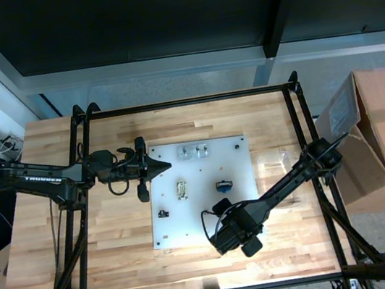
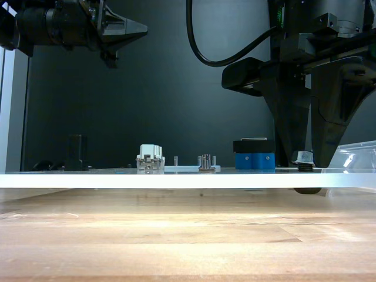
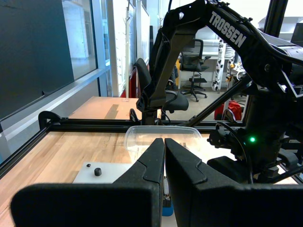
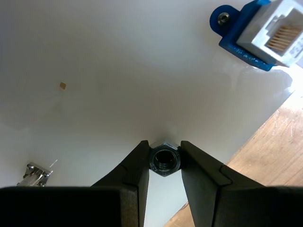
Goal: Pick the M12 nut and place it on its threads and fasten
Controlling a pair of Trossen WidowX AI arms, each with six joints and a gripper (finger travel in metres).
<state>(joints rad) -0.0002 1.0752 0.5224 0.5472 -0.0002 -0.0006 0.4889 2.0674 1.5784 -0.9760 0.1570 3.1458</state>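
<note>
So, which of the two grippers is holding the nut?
The right gripper: it grips the silver nut on its stud, low on the board. The left gripper hangs high, shut and empty.

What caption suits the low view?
Low view: right end effector shut on small silver nut atop short black ribbed stud; left end effector raised, shut.

right tool (image 2: 305, 157) around nut (image 4: 164, 162) on stud (image 2: 304, 168) | blue connector (image 2: 254, 160) near | left tool (image 2: 134, 27) high, well apart
</note>
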